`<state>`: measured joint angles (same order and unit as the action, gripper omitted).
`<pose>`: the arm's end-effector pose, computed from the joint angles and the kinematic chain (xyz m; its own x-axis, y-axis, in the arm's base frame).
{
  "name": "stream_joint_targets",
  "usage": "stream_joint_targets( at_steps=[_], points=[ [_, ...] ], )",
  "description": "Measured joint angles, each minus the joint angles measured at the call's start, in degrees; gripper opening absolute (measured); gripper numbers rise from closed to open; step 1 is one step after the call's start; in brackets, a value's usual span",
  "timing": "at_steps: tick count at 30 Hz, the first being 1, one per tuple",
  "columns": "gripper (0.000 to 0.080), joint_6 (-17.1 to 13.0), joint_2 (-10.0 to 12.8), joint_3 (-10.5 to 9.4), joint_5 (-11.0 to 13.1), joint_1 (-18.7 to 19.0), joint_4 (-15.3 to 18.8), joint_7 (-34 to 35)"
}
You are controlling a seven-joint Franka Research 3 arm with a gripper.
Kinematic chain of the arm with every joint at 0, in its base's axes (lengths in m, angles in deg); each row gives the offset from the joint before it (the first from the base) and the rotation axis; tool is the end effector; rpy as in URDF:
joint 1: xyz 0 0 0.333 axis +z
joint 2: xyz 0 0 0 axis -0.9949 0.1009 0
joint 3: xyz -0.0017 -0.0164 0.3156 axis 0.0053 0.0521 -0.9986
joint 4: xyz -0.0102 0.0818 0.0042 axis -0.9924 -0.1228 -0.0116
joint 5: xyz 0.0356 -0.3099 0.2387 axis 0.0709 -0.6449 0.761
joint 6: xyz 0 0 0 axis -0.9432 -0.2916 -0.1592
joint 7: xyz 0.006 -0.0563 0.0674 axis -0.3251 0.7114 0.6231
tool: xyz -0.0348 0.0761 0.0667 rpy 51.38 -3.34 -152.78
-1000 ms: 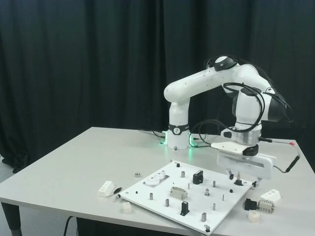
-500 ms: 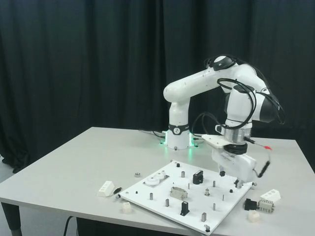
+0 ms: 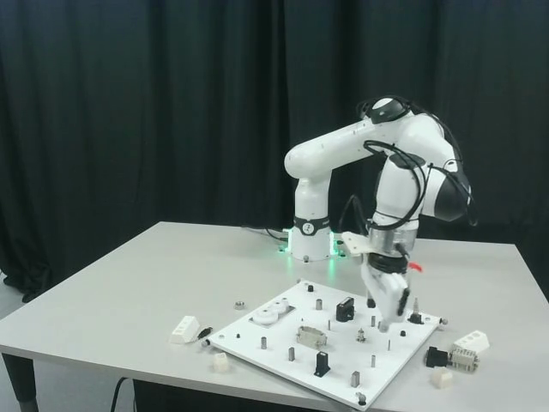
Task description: Remove BNC.
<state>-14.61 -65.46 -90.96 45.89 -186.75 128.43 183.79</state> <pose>0.6189 0.2720 0.2687 -0.4370 -0.8888 0.1384 -0.8995 0.4321 -0.0651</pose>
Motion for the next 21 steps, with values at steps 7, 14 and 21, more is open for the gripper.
stream_joint_targets(
  at_steps=[7,14,21],
  points=[
    [0.0800,0.1,0.0,0.29,-0.1,0.3,2.8,0.0],
    [0.0800,0.1,0.0,0.67,0.2,1.5,5.6,-0.2],
    [0.0800,-0.8,0.0,0.76,1.7,3.0,8.3,-1.3]
  ],
)
